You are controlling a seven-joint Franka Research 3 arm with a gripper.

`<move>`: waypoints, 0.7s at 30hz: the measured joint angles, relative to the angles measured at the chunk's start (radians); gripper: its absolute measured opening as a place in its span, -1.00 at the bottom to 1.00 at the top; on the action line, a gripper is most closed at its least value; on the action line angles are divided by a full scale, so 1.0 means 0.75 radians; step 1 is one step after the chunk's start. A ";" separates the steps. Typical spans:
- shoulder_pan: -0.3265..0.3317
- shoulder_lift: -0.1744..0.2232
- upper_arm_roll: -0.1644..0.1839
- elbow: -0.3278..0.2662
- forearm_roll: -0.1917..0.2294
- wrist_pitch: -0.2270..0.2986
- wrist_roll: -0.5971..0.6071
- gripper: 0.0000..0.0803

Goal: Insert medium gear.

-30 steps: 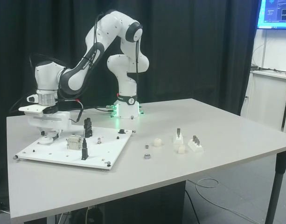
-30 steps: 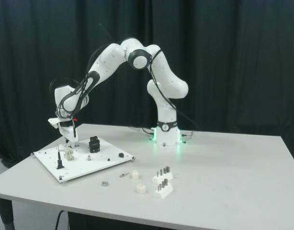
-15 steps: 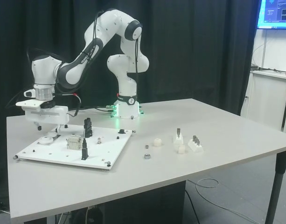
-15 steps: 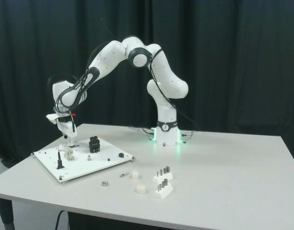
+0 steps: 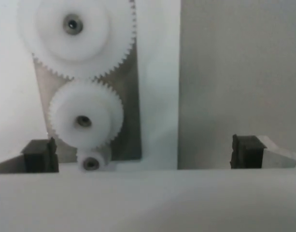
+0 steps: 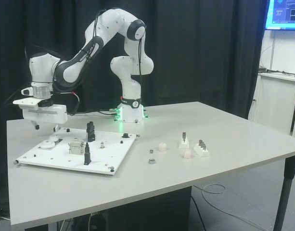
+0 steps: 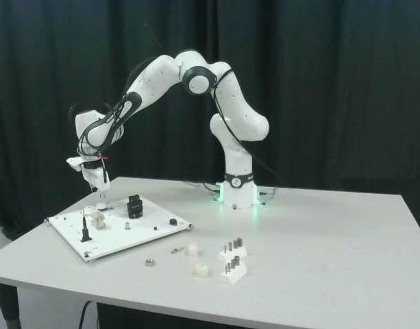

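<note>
The white medium gear (image 5: 85, 115) sits on its peg on a grey plate (image 5: 131, 125), meshed between a large gear (image 5: 75, 36) and a small gear (image 5: 91, 163). My gripper (image 5: 143, 153) hangs above them, open and holding nothing, with its black fingertips (image 5: 40, 154) wide apart. In the first room view the gripper (image 6: 51, 127) hovers over the gears (image 6: 51, 140) at the far left corner of the white board (image 6: 109, 154). The second room view shows the gripper (image 7: 97, 185) above the same gears (image 7: 100, 205).
On the board stand black fixtures (image 6: 90, 131) and a small white-grey block (image 6: 77, 147). On the table to the right lie a metal nut (image 6: 150, 160), two loose white parts (image 6: 162, 147) and two white holders with grey pegs (image 6: 201, 148).
The gripper has lifted straight up off the gears at the board's corner and now hangs free above them. The gears stay on the board.
</note>
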 joint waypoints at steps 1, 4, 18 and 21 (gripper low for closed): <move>-0.002 0.000 0.000 0.000 0.000 0.000 -0.001 0.99; -0.008 0.000 0.000 -0.001 0.002 0.000 -0.001 0.99; -0.022 0.015 0.010 -0.002 0.041 0.025 -0.007 0.99; -0.022 0.024 0.013 -0.002 0.061 0.036 -0.012 0.99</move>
